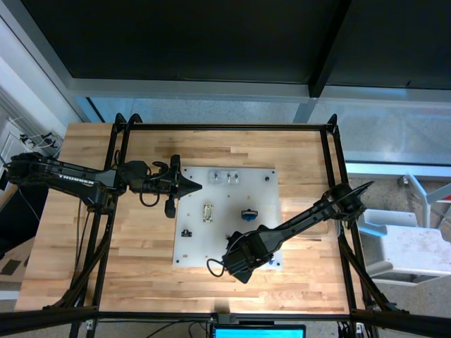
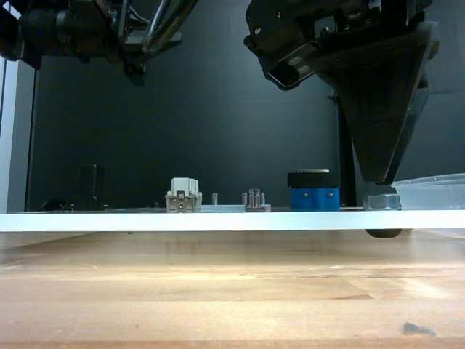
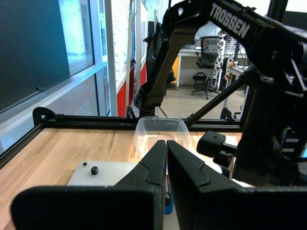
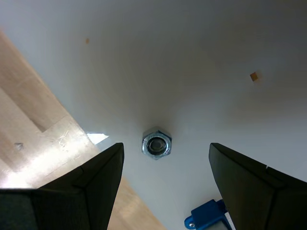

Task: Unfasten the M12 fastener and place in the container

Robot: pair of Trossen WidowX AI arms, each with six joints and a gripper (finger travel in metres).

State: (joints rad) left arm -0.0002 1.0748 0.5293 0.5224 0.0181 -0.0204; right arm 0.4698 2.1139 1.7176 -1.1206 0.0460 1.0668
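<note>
The M12 fastener point(image 4: 156, 143), a small silver hex nut with a dark core, sits run down on its stud on the white board point(image 4: 201, 62). In the low view the nut point(image 2: 381, 201) rests at board level, just left of the container point(image 2: 436, 190). My right gripper point(image 4: 165, 146) hangs straight above it, open, with one finger on each side and neither touching. From above, the right gripper point(image 1: 248, 262) covers the nut. The clear tray point(image 3: 144, 136) holds nothing that shows. My left gripper point(image 1: 194, 186) hovers shut over the board's left edge, far from the nut.
A blue-and-white connector point(image 1: 249, 214) and a grey connector point(image 1: 208, 213) stand mid-board. A black post point(image 1: 267, 178) stands at the far right corner of the board. A black metal frame point(image 1: 225, 127) rims the wooden table.
</note>
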